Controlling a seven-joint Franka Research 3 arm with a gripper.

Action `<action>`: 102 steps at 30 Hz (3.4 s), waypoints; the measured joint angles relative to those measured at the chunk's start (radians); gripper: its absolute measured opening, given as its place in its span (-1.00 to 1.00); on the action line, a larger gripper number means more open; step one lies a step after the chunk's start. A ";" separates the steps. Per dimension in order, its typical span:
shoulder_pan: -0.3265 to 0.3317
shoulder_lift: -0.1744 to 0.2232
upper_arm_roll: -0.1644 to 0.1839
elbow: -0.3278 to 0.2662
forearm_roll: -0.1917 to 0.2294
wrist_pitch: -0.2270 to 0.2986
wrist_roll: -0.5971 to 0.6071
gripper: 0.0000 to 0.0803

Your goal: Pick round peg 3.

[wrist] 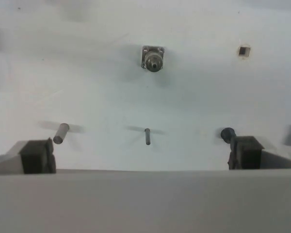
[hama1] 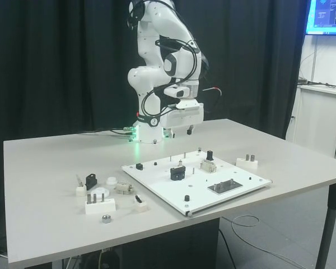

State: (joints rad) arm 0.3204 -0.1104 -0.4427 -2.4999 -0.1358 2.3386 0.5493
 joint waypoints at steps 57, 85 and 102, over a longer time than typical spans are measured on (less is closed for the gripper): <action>0.140 0.054 0.181 0.039 0.165 0.111 -0.342 0.99; 0.173 0.345 0.365 0.228 0.207 0.251 -0.252 0.99; 0.171 0.471 0.366 0.308 0.210 0.249 -0.247 0.99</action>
State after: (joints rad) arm 0.4910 0.3607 -0.0762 -2.1919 0.0746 2.5875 0.3020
